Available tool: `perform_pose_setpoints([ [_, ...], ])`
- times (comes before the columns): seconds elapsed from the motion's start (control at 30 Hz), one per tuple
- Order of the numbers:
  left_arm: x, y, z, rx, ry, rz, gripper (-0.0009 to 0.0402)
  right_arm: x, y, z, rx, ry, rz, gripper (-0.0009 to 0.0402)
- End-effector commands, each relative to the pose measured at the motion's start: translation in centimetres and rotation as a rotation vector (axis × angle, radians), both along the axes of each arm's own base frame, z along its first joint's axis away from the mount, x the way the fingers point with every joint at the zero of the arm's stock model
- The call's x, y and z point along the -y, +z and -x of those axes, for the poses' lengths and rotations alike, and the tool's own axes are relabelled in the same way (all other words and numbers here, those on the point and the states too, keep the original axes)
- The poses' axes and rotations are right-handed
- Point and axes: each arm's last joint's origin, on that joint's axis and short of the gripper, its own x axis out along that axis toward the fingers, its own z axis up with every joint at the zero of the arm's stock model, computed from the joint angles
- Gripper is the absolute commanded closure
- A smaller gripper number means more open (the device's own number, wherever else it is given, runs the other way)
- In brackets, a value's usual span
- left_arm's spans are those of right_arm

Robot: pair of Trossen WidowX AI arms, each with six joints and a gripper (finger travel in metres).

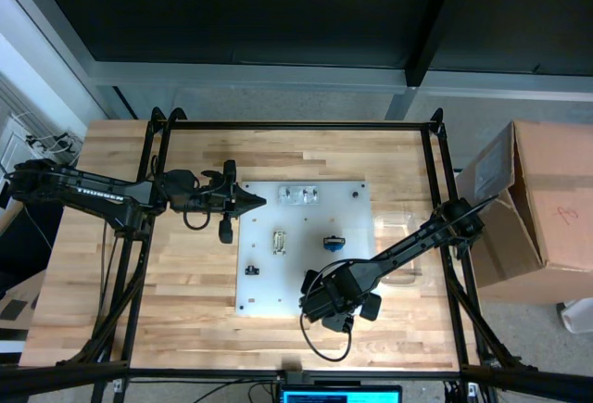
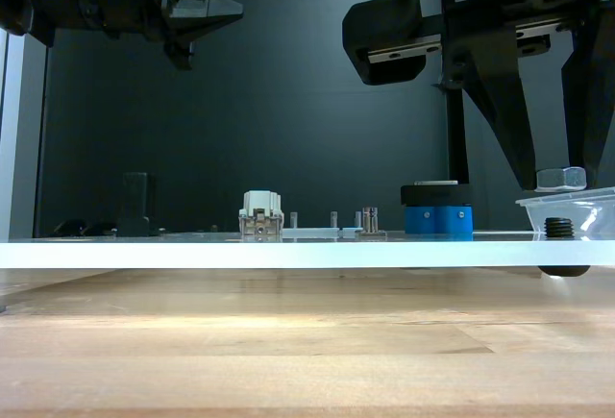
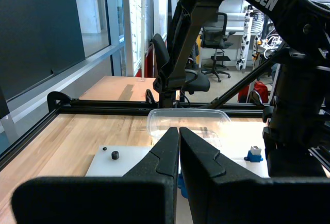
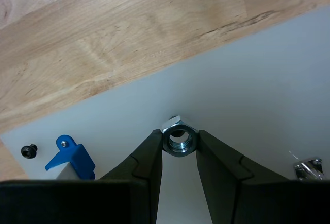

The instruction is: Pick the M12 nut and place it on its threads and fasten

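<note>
Now: right gripper (image 4: 179, 137) clamps silver nut (image 2: 560, 179), clear above bare stud (image 2: 560, 229). Clear tray (image 3: 188, 123) beyond; contents unclear. Left gripper (image 1: 256, 201) pinched together over board's (image 1: 278, 283) far-left edge.

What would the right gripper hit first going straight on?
Probably the stud: in the low view it stands right below the nut held by the right gripper. Depth is unclear, so maybe the board. The left gripper hovers shut at the board's left.

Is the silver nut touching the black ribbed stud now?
Apart. The low view shows the nut, held in the right end effector, above the stud with a gap. The left end effector hangs over the board's far left.
</note>
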Motion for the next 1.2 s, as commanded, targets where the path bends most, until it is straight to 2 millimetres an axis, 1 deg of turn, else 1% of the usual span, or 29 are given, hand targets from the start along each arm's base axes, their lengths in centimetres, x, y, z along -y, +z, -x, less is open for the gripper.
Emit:
perform_pose_setpoints([
  [0.03, 0.0, 0.0, 0.0, 0.000, 0.000, 0.000, 0.0393, 0.1, -0.2, 0.1, -0.003, 0.001, 0.002, 0.0359],
  [0.43, 0.0, 0.0, 0.0, 0.000, 0.000, 0.000, 0.0393, 0.1, -1.3, 0.2, 0.004, 0.001, -0.001, 0.0359],
  [1.13, 0.0, 0.0, 0.0, 0.000, 0.000, 0.000, 0.0393, 0.3, -1.7, 0.3, -0.001, -0.005, 0.001, 0.0359],
  [1.2, 0.0, 0.0, 0.0, 0.000, 0.000, 0.000, 0.0393, 0.3, -1.7, 0.3, -0.002, -0.030, -0.001, 0.0359],
])
